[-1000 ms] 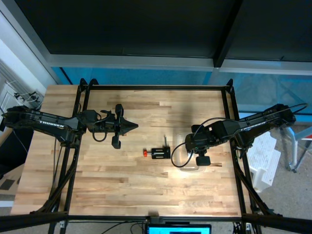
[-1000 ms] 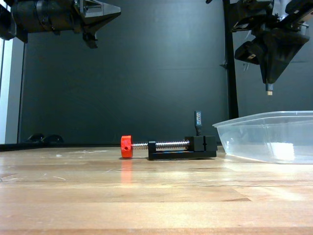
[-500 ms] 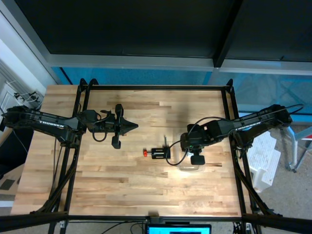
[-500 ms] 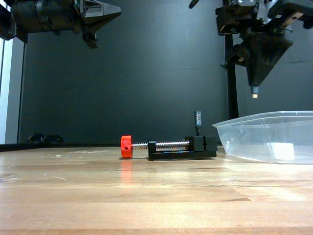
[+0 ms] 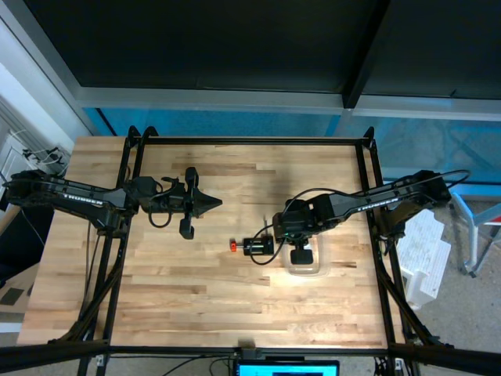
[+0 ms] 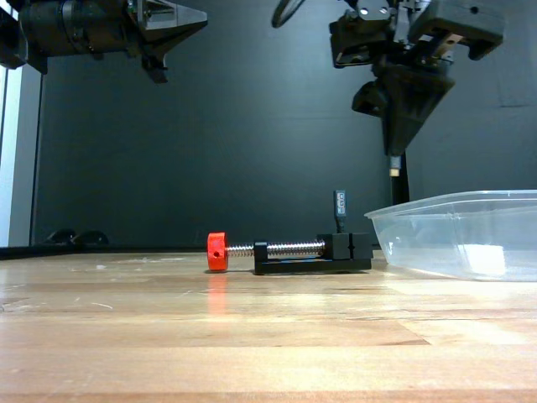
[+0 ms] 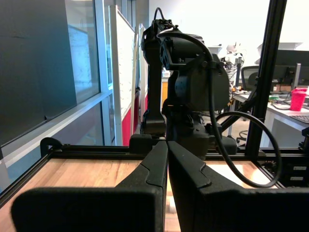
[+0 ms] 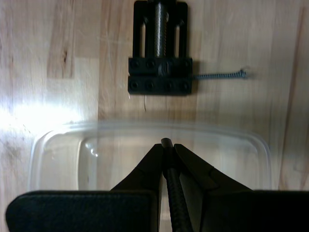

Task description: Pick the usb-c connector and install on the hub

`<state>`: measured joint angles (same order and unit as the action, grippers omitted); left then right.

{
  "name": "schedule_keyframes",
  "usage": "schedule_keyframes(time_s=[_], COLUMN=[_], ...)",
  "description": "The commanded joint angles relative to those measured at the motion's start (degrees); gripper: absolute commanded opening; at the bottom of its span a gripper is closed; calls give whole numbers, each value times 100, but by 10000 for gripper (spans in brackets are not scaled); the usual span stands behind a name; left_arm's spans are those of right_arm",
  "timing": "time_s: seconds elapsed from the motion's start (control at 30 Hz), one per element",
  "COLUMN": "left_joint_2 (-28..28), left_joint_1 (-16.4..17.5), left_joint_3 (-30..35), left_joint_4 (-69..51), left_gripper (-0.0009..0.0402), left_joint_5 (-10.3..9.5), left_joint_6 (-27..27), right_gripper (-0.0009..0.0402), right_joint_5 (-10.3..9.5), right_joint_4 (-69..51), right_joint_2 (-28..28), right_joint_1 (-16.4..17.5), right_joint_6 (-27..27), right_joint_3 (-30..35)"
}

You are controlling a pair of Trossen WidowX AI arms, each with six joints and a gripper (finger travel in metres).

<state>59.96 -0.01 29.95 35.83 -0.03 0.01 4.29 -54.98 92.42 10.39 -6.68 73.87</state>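
Your clear tray (image 6: 457, 231) sits on the wood just right of the hub (image 6: 312, 250), and its walls show glare and the boards beneath. Your right gripper (image 8: 166, 146) is clamped on the usb-c connector (image 6: 393, 170), hanging above the tray's hub-side rim. Your left gripper (image 7: 167, 145) hovers high at the left, fingers pressed together on nothing. Pale butcher-block table (image 5: 196, 290), black frame (image 5: 250, 142), dark backdrop (image 6: 277, 126)
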Motion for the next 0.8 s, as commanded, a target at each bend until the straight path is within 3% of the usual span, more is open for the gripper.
schedule_keyframes(time_s=[0.03, 0.8], left_joint_2=[2, 2], left_joint_1=[2, 0], left_joint_3=[0, 0], left_joint_4=[0, 0], left_gripper=[0, 0], left_joint_5=[2, 2], left_joint_6=[0, 0], right_gripper=[0, 0], right_joint_5=[0, 17], right_joint_4=[-9, 7], right_joint_2=[160, 938], right_joint_1=[-4, -79], right_joint_6=[61, 140], right_joint_3=[175, 953])
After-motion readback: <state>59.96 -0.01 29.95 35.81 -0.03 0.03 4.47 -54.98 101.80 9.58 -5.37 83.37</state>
